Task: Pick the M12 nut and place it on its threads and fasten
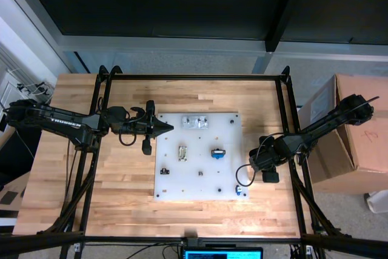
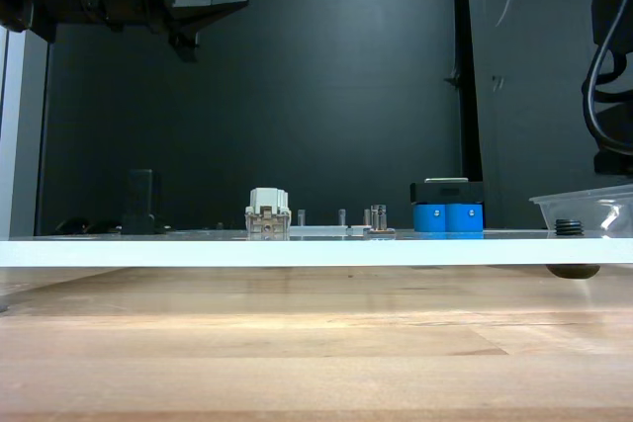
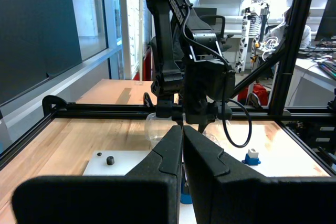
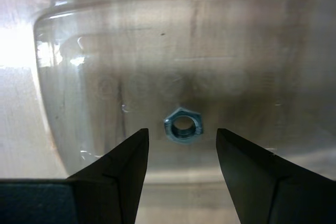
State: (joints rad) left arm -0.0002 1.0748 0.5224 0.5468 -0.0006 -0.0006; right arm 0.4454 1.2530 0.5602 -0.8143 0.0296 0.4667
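Your tray [image 4: 79, 77] holds 1 free nut [image 4: 182, 125], between released fingers of the right gripper [image 4: 182, 131]; left gripper [image 3: 182, 129], fingers clenched, hovers over the board [image 1: 200, 180].

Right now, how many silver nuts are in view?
1. The nut lies free, flat in the clear tray, between the open fingers of the right gripper. The stud is bare. The left gripper, shut, hangs over the left edge of the board. Others may be hidden.
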